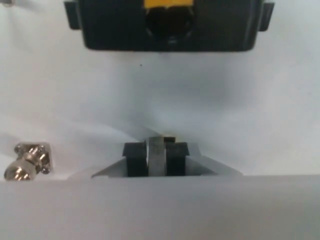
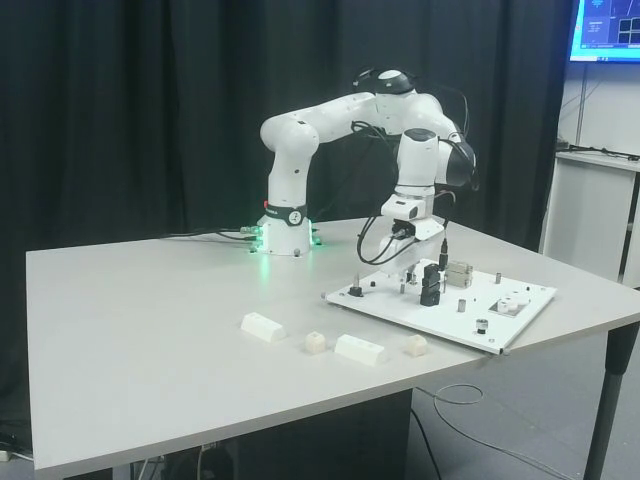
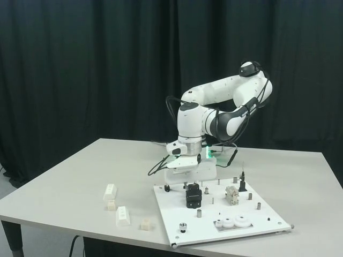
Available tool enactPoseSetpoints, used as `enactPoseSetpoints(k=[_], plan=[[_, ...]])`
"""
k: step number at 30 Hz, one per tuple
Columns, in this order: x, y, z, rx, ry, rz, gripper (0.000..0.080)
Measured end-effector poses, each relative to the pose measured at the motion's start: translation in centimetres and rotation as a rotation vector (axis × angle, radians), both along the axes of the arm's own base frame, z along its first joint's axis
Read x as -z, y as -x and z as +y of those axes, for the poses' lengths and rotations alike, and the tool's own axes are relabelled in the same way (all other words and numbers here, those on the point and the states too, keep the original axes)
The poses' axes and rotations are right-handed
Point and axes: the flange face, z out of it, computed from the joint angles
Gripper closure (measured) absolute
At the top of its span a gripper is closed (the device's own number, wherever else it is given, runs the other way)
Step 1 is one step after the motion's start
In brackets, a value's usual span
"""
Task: Insert square peg 2.
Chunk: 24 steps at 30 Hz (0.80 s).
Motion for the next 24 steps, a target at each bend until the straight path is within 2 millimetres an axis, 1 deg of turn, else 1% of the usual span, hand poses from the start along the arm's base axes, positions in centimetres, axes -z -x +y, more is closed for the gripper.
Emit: enactPoseSetpoints(k=[14,24], plan=[[0.14,0.35,-0.67,0.015,0.008,-0.004,0.0725],[0.11,0.36,-0.5,0.016,0.004,-0.017,0.0725]])
